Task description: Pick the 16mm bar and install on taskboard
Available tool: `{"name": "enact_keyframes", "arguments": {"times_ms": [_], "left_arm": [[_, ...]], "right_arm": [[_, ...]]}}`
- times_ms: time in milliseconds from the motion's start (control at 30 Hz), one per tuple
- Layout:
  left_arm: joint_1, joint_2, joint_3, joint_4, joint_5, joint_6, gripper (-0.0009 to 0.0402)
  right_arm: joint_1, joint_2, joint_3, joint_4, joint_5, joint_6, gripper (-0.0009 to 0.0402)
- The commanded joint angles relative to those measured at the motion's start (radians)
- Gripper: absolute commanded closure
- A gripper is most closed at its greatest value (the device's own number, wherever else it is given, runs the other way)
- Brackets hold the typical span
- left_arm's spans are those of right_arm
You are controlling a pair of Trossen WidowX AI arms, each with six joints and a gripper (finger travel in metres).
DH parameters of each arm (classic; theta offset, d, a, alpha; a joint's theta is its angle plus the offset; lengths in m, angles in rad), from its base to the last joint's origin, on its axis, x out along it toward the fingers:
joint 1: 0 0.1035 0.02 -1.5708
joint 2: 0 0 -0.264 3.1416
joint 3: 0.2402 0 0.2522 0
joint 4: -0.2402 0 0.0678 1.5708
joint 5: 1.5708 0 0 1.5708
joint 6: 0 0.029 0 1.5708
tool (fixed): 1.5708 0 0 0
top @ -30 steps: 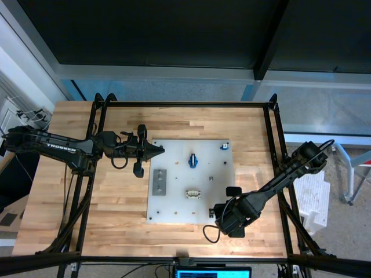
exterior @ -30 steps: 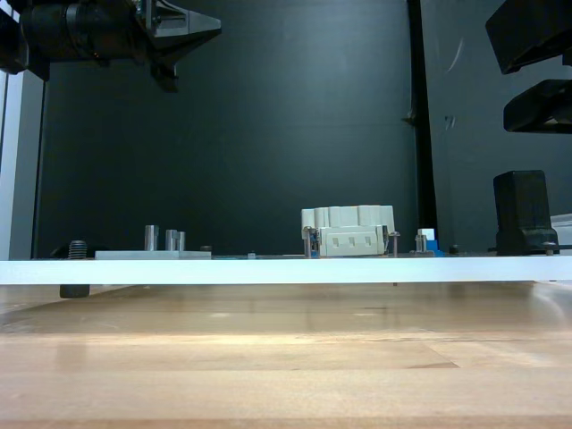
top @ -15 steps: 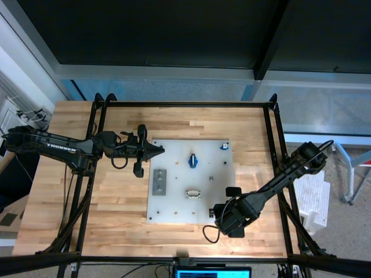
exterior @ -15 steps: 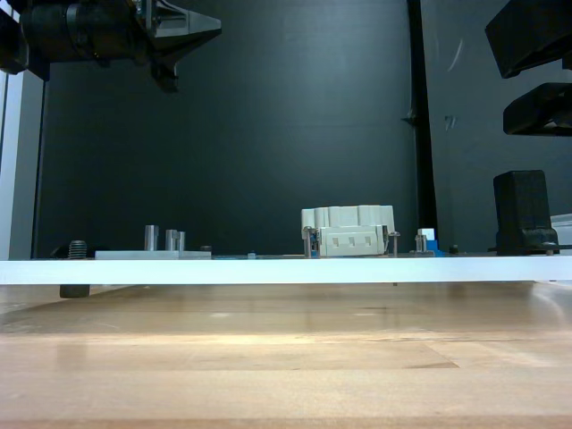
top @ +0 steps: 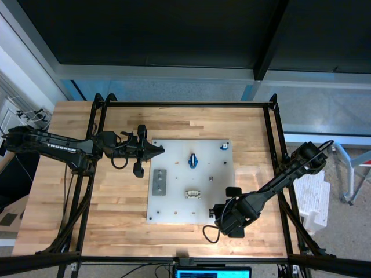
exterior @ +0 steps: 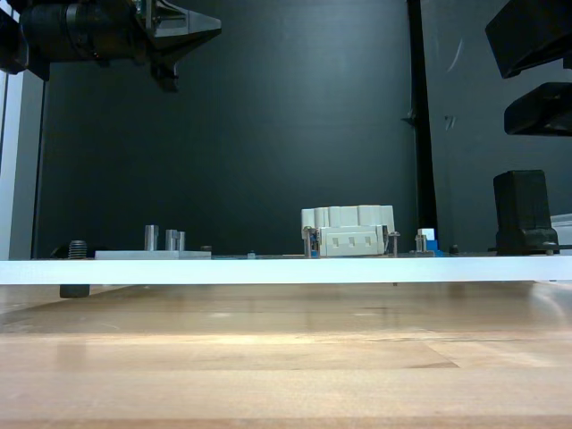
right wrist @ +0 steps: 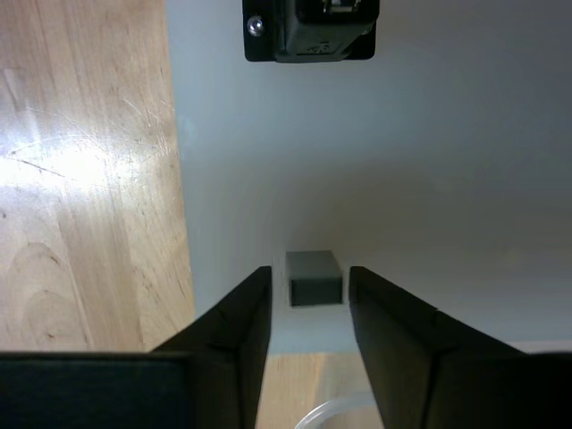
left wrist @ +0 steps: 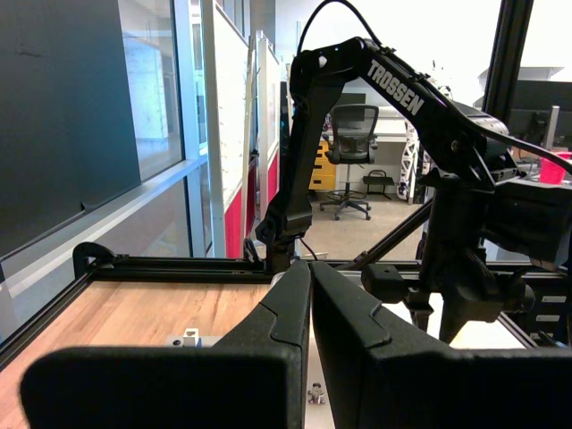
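Note:
The taskboard [top: 174, 200] is a white plate in the middle of the wooden table, seen edge-on in the low view [exterior: 268, 271]. The 16mm bar [right wrist: 315, 279], a small dark grey piece, stands on the white board [right wrist: 447, 179] close to its edge. My right gripper [right wrist: 310, 273] hangs above it, open, one finger on each side with a narrow gap to the bar. That right gripper [top: 219, 211] is over the board's near right corner [exterior: 536, 76]. My left gripper [top: 159, 150] is shut and empty, raised by the board's far left corner [exterior: 214, 31] [left wrist: 310, 264].
On the board are a grey metal block [top: 159, 182] with pegs [exterior: 152, 239], a blue knob [top: 193, 160], a beige connector [top: 193, 194] [exterior: 349, 231] and a small black block [top: 233, 191] [exterior: 525, 213] [right wrist: 309, 27] just beyond the right gripper. A black frame borders the table.
The right gripper has shifted very slightly. Nothing else has moved.

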Motion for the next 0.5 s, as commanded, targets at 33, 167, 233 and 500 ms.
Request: {"name": "enact_keyframes", "arguments": {"times_ms": [33, 167, 233, 500], "left_arm": [[0.0, 0.0, 0.0, 0.0, 0.0, 0.0, 0.0393], [0.0, 0.0, 0.0, 0.0, 0.0, 0.0, 0.0393], [0.0, 0.0, 0.0, 0.0, 0.0, 0.0, 0.0393], [0.0, 0.0, 0.0, 0.0, 0.0, 0.0, 0.0393]], "right_arm": [[0.0, -0.003, 0.002, 0.001, 0.0, -0.001, 0.0237], [0.0, -0.004, 0.002, 0.001, 0.0, -0.001, 0.0212], [0.0, -0.007, 0.002, 0.001, 0.001, -0.001, 0.0202], [0.0, -0.01, 0.002, 0.0, 0.0, -0.002, 0.0189]]}}
